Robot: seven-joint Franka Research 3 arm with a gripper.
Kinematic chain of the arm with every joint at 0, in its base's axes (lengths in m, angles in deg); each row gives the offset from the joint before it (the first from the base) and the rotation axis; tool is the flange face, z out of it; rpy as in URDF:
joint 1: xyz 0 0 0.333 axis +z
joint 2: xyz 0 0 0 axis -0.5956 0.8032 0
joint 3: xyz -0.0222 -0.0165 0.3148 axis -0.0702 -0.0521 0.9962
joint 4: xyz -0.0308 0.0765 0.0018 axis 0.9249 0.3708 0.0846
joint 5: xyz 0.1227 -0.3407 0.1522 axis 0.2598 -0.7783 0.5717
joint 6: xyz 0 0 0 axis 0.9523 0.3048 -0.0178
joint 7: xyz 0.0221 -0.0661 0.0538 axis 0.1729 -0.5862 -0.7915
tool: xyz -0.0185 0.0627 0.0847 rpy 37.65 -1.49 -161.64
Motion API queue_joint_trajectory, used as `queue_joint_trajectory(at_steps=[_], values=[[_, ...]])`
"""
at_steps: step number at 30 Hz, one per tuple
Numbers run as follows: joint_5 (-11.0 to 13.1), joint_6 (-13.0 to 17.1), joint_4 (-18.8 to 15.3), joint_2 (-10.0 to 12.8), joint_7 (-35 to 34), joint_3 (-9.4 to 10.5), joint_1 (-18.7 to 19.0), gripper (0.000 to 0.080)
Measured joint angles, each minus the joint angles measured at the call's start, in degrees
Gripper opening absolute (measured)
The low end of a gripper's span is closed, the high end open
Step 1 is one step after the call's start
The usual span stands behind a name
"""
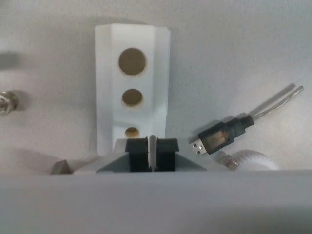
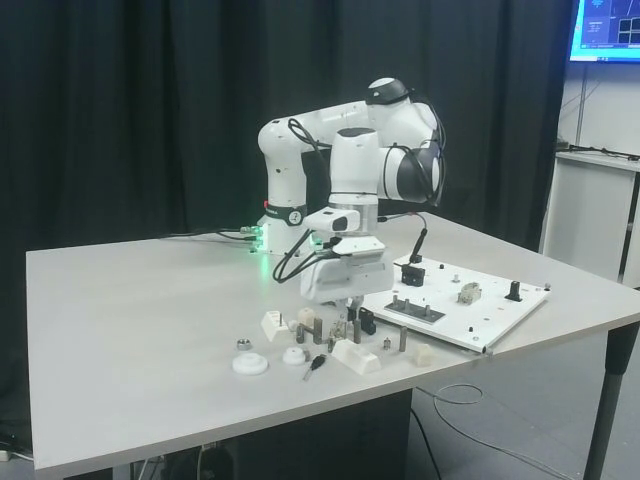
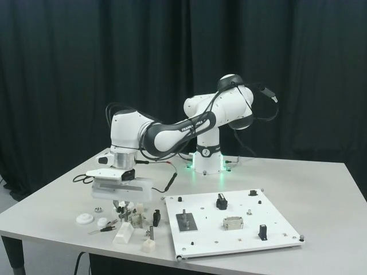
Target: Place round peg 1.
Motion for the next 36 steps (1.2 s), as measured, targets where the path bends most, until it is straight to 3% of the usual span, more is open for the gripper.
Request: queue_joint_trajectory(at_steps=[36], values=[[-0.6, -1.4, 0.1, 0.0, 0.5, 0.18, 0.0, 0.0031]])
